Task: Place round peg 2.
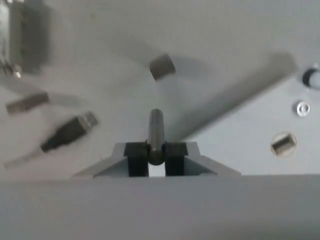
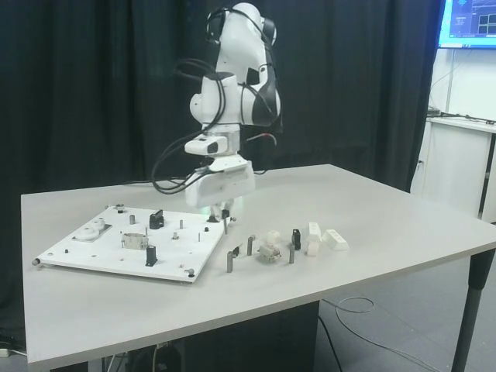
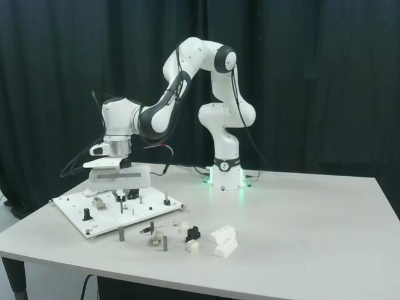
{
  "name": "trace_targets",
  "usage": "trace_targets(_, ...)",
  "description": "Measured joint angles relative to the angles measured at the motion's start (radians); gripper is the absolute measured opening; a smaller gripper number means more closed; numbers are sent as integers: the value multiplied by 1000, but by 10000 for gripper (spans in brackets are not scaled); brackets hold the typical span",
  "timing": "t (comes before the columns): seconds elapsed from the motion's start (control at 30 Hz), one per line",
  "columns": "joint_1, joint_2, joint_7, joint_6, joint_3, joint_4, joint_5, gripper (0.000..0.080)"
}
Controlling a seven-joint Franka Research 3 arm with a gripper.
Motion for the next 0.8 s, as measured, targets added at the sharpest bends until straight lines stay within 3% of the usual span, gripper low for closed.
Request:
trace_targets(0.33,39,23,60,1,10,35,0,65)
trace_targets(0.8,66,142,108,21,33,117,0,65)
